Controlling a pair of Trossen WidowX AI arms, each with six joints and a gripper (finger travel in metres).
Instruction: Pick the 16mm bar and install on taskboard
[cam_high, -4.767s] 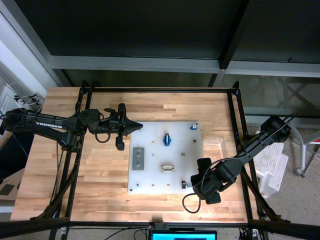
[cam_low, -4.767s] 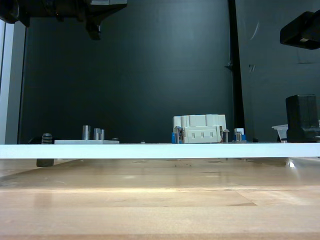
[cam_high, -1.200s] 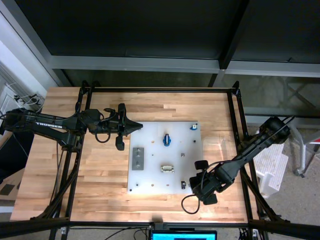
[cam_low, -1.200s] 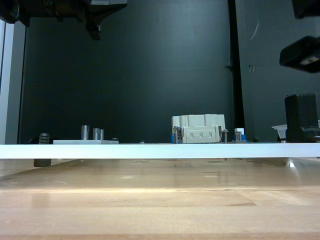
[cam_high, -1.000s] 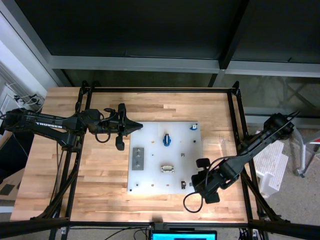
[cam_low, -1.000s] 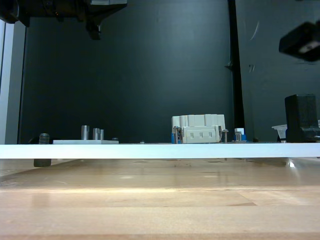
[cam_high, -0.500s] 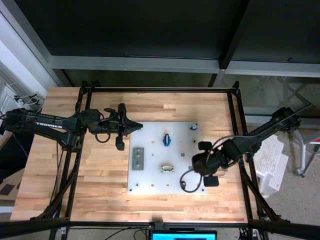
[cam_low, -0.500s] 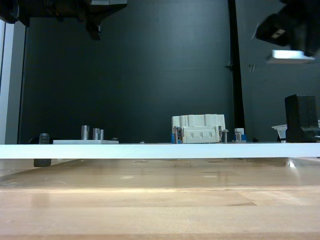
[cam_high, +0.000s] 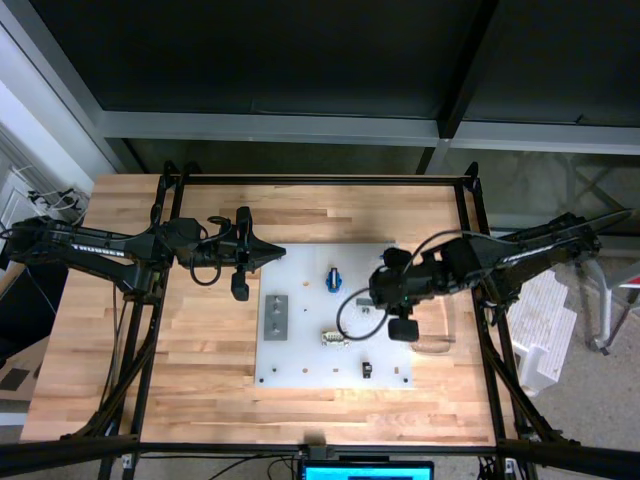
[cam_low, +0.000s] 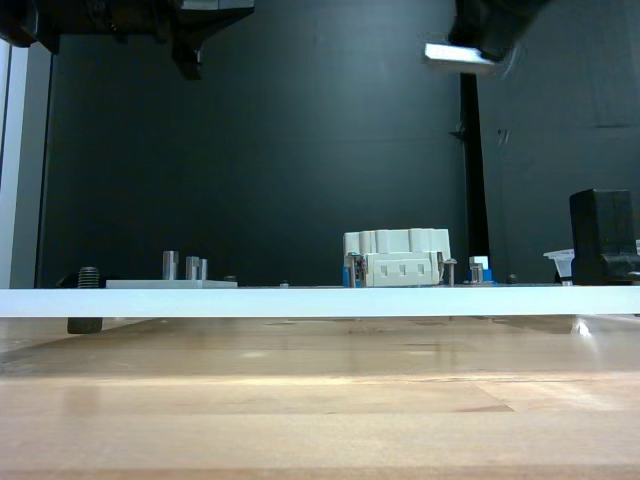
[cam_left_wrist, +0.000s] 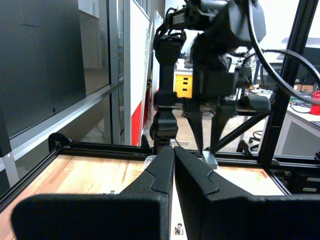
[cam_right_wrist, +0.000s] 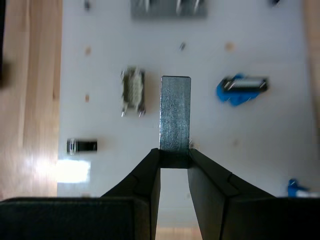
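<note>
**While held in the air, the 16mm bar is clear of the taskboard**

As the right wrist view looks down, the right end effector (cam_right_wrist: 174, 152) is clenched on one end of the 16mm bar (cam_right_wrist: 175, 112). The bar sticks out straight past the fingertips. It hangs above the white taskboard (cam_high: 300, 350), over the bare area between the beige connector (cam_right_wrist: 132, 92) and the blue part (cam_right_wrist: 241, 90), and it is not in any seat.

The grey block (cam_high: 274, 318) on the left part of the board is the one holder with something in it. The low view shows short metal pins (cam_low: 187, 266) standing upright in it. From above they are only small dots. A small black part (cam_high: 368, 369) sits near the front edge of the board, and a small blue piece (cam_high: 386, 254) is at its far right corner.

The high view shows the right arm reaching in over the right half of the board. The left end effector (cam_high: 281, 252) is above the wooden worktop (cam_high: 200, 400), at the far left corner of the board. Only the left wrist view shows its fingers (cam_left_wrist: 160, 170): they are pressed together with nothing between them. That view also looks across at the right arm, whose fingers point down.
</note>
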